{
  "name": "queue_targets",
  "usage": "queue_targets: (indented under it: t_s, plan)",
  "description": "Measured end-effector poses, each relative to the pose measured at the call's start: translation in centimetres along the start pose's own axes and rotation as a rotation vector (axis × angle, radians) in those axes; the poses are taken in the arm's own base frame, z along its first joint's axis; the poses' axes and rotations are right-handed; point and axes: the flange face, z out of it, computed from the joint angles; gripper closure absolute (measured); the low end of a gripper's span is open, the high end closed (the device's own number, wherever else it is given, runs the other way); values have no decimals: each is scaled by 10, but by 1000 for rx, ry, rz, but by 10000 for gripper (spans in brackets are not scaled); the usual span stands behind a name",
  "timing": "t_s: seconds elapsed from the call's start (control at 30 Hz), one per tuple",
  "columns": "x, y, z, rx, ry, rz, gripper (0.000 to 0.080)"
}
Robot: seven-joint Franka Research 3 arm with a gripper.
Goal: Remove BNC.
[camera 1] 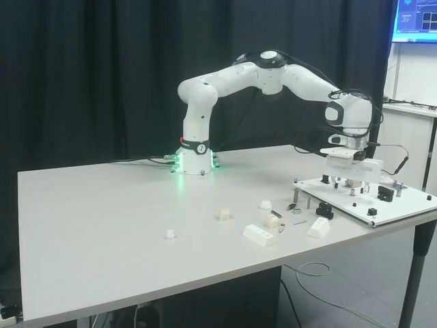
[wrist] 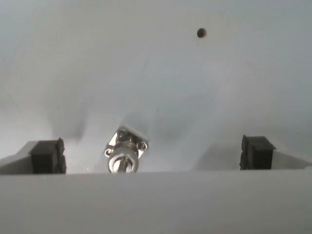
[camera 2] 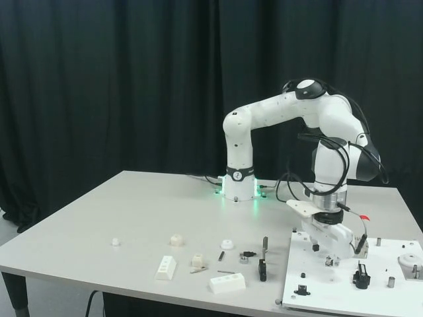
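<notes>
Metal BNC between open hand

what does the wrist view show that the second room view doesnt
Only the wrist view shows the BNC connector close up on the white board, between the open gripper's black fingertips. Only the second room view shows the whole arm, the grey table and loose small parts. Both show the gripper over the board.

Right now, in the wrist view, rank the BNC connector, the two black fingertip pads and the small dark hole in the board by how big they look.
1. BNC connector
2. The two black fingertip pads, alike in size
3. Dark hole

The board is white.
</notes>
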Motion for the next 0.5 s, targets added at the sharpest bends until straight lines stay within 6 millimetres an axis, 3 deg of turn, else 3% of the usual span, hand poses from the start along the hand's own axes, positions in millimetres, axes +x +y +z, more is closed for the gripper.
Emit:
queue_targets:
  t_s: [0.33,0.37,0.5]
  plan:
    - [1,-1,1,0,0,1,3]
    - [1,-1,1,0,0,1,110]
    - [2,-2,1,0,0,2,110]
